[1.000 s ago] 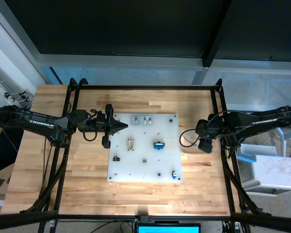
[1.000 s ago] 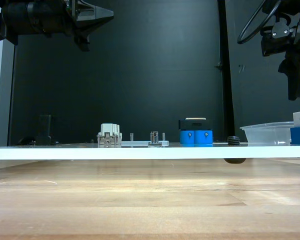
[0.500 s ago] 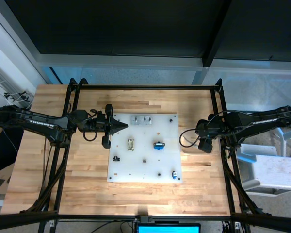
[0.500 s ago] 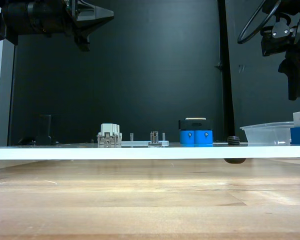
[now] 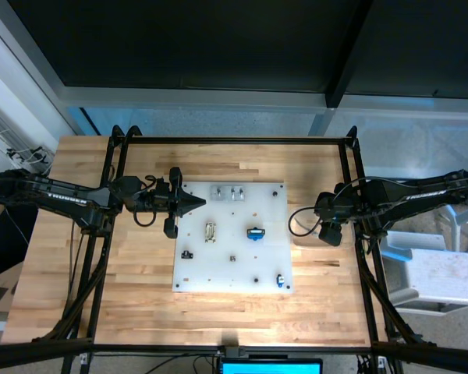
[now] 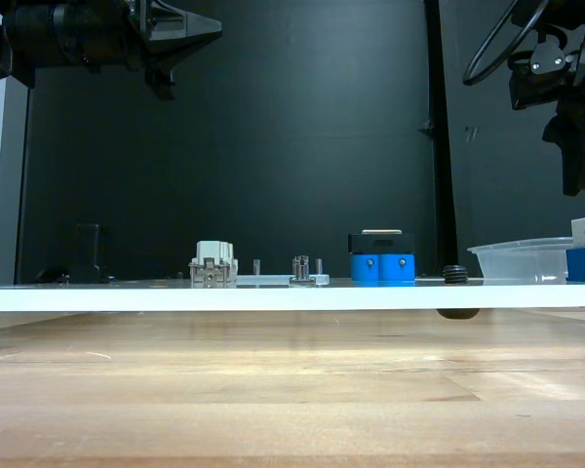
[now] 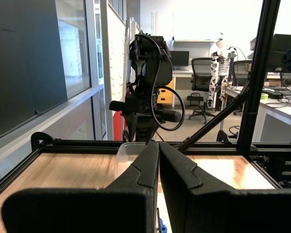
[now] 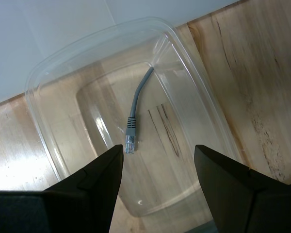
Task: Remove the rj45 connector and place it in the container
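Release looked complete: the rj45 connector (image 8: 131, 138), with its short grey cable stub, lay flat on the floor of the container (image 8: 102, 34), which sat on the desk (image 5: 140, 312) just beside the right edge of the white board (image 5: 234, 265). The right gripper (image 8: 157, 150) hung above the tray with its fingers (image 8: 97, 179) spread wide and empty, the plug showing between them. To finish well, I judged it should rise straight up, fingers apart, so nothing brushed the thin wall or nudged the light tray. The left gripper (image 5: 196, 202) hovered high over the board's left edge, fingers pressed together, holding nothing, and seemed to have no part to play.
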